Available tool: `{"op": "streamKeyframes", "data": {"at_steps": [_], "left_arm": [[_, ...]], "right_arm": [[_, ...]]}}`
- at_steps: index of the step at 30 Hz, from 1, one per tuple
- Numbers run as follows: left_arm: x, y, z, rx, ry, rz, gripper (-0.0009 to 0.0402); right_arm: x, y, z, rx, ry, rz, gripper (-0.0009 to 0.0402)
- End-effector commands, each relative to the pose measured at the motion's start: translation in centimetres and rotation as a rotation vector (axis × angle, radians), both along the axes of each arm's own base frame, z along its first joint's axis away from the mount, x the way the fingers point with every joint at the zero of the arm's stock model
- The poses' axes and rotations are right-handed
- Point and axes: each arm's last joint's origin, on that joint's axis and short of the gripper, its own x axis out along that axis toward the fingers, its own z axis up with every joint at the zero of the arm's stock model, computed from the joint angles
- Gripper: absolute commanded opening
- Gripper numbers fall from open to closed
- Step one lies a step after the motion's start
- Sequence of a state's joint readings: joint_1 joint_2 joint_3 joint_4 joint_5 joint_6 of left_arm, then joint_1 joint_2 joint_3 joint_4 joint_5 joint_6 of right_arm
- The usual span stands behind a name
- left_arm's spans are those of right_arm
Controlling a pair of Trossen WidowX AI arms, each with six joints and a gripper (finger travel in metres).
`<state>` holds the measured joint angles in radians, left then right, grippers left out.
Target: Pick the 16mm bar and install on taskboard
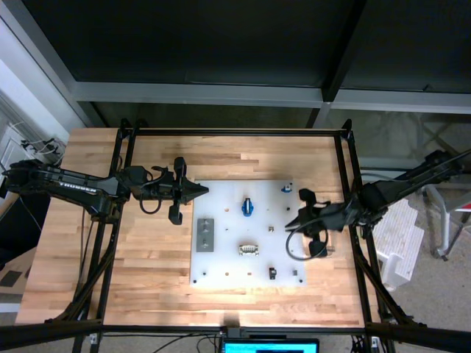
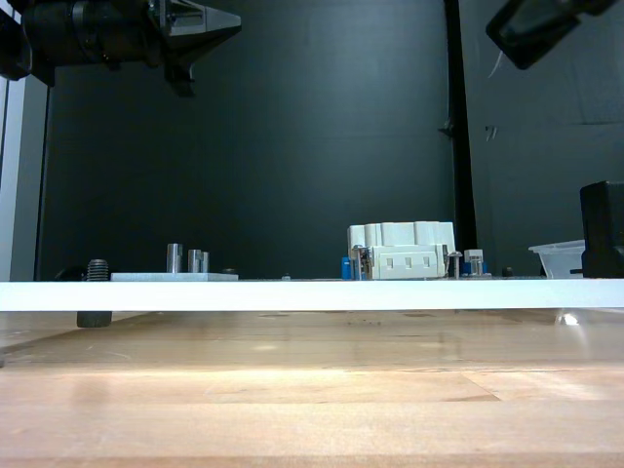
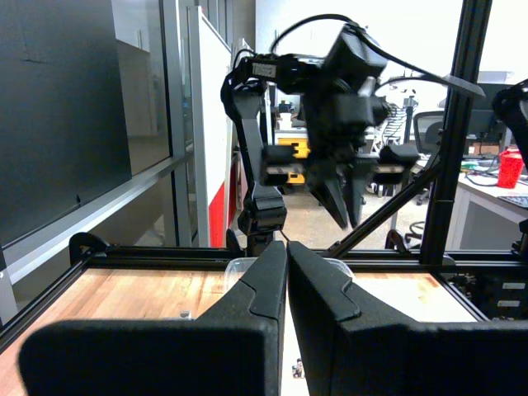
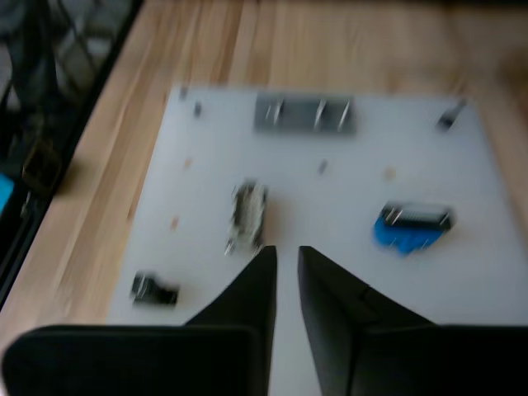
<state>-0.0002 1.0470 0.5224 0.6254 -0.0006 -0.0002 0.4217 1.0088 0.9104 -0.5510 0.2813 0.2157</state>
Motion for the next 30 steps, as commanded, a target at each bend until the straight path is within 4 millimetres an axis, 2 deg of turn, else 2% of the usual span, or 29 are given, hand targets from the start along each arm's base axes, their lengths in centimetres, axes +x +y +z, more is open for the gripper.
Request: {"op": "streamKeyframes", "data": {"at_steps": [1,9,13,21,30], "left_arm": [[0.0,0.0,0.0,0.0,0.0,0.0,0.0],[0.0,0.0,0.0,0.0,0.0,0.0,0.0],[0.0,0.0,0.0,0.0,0.0,0.0,0.0],[0.0,0.0,0.0,0.0,-0.001,0.0,0.0],[0.0,0.0,0.0,0.0,0.0,0.0,0.0]], "right_arm": [[-0.3,-1.3,0.0,-0.014,-0.095,0.001,-0.0002],[-0.9,-4.8,0.2,0.001,-0.298,-0.063,0.0],[-1.5,-5.9,0.7,0.022,-0.38,-0.055,0.0],[-1.8,-6.4,0.7,0.032,-0.527,-0.068,0.0],[-1.5,-6.9,-0.2,0.044,-0.621,-0.106,0.0]]}}
